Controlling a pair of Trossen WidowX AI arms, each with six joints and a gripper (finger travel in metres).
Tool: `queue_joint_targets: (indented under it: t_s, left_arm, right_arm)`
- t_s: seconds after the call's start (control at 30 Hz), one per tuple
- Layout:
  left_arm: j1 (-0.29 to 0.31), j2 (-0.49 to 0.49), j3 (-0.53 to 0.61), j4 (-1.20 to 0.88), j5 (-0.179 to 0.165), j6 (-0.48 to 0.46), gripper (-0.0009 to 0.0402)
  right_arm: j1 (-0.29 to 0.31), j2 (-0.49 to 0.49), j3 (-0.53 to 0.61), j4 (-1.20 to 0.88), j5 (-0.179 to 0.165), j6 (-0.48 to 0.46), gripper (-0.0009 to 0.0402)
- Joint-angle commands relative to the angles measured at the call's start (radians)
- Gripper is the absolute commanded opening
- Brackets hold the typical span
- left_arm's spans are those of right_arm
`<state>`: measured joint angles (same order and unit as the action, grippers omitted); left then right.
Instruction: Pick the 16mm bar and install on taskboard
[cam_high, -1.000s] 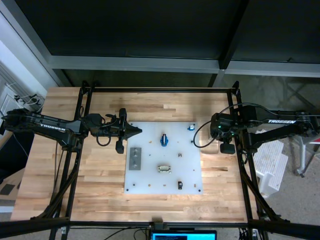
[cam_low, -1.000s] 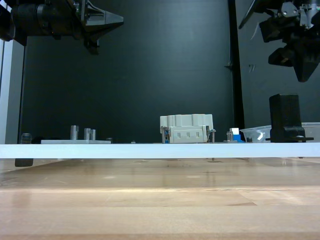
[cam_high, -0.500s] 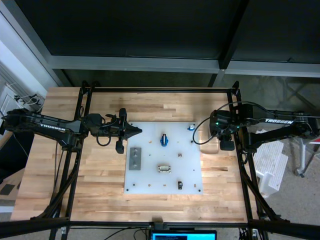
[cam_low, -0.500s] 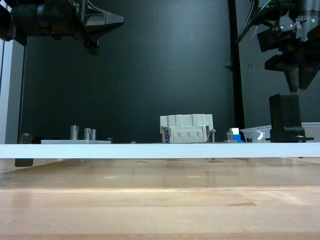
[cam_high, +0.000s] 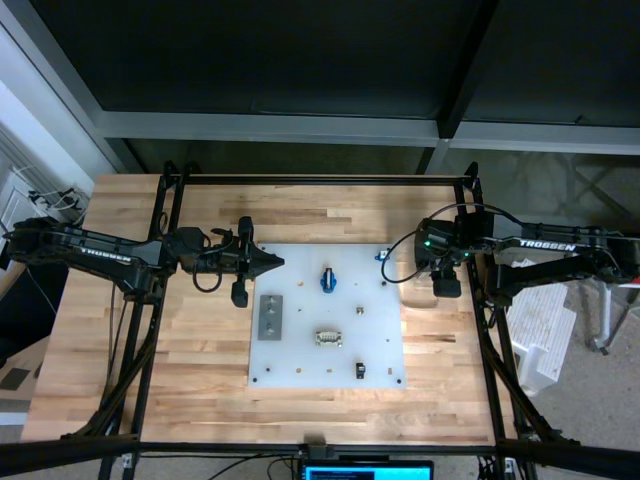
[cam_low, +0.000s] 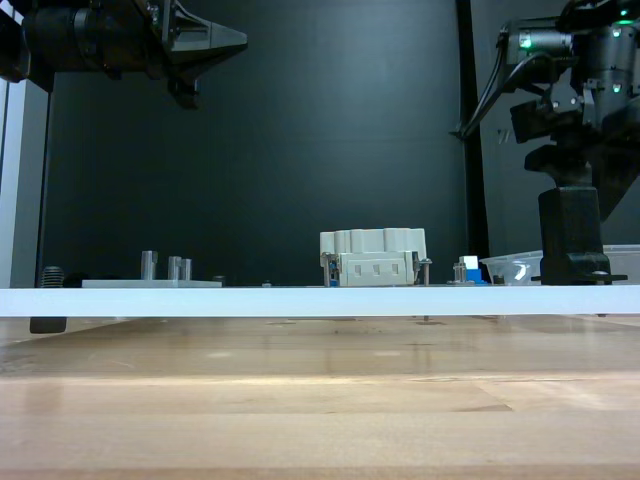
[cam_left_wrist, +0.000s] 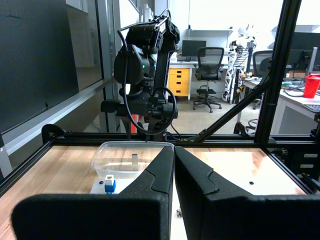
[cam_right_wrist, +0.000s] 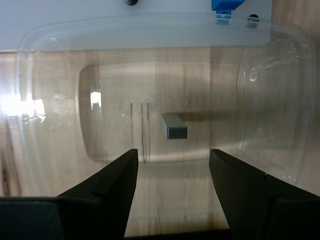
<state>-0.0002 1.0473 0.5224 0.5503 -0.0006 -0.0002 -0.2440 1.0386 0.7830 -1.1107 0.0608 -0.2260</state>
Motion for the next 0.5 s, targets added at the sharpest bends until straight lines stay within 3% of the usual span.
queue_joint_targets:
  t_s: [0.03, 0.5]
  left_arm:
    - [0.000, 0.000, 0.000, 0.000, 0.000, 0.000, 0.0000]
    - [0.000, 0.000, 0.000, 0.000, 0.000, 0.000, 0.0000]
  right_arm:
    - [-0.012, 0.000, -0.031, 0.037, -0.001, -0.009, 0.0200]
    - [-0.049, 0.018, -0.101, 0.145, 0.000, -0.108, 0.0200]
